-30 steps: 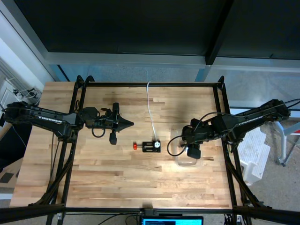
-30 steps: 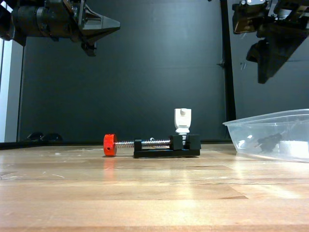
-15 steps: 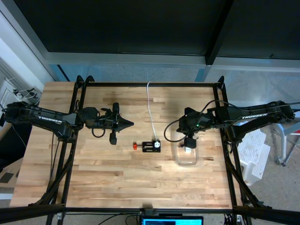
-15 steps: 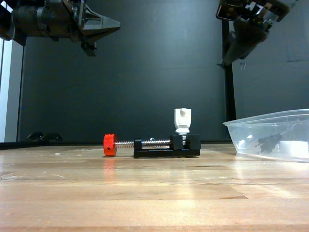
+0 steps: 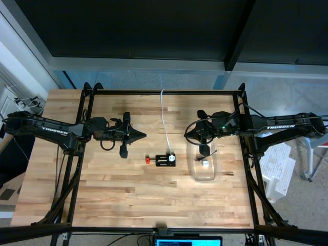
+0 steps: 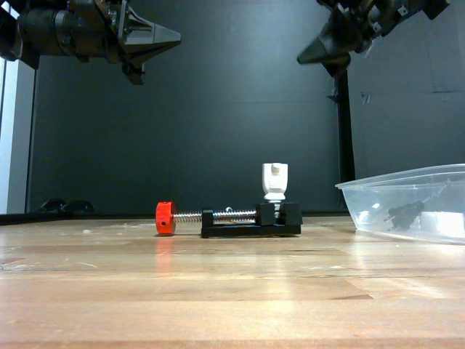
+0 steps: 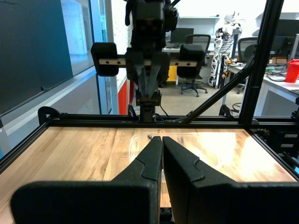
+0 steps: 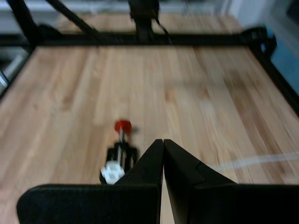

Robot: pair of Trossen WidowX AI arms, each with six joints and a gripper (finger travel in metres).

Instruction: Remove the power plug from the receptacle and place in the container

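Note:
The power plug [image 6: 403, 212], small and black, lies inside the clear container [image 6: 407, 187] at the right; from above, the container [image 5: 205, 177] also holds a small white cube. The white receptacle [image 5: 171, 157] stands upright in the black vise [image 5: 162, 160] with its red knob [image 5: 147, 160] at mid-table, and nothing is plugged into the receptacle [image 6: 275, 179]. My right gripper [image 5: 186, 134] is shut and empty, held high and level, pointing left, beyond the container's far end. My left gripper [image 5: 145, 136] hovers high at the left, shut and empty, pointing right.
A long white cable [image 5: 164, 115] runs from the receptacle to the table's far edge. A black frame rail [image 5: 164, 93] borders the far side. The right wrist view looks down on the vise [image 8: 120, 151] and its red knob [image 8: 123, 125].
The right gripper rose from pointing down over the container and swung level, its tip moving left and farther away. The plug stayed in the container. The left arm did not move.

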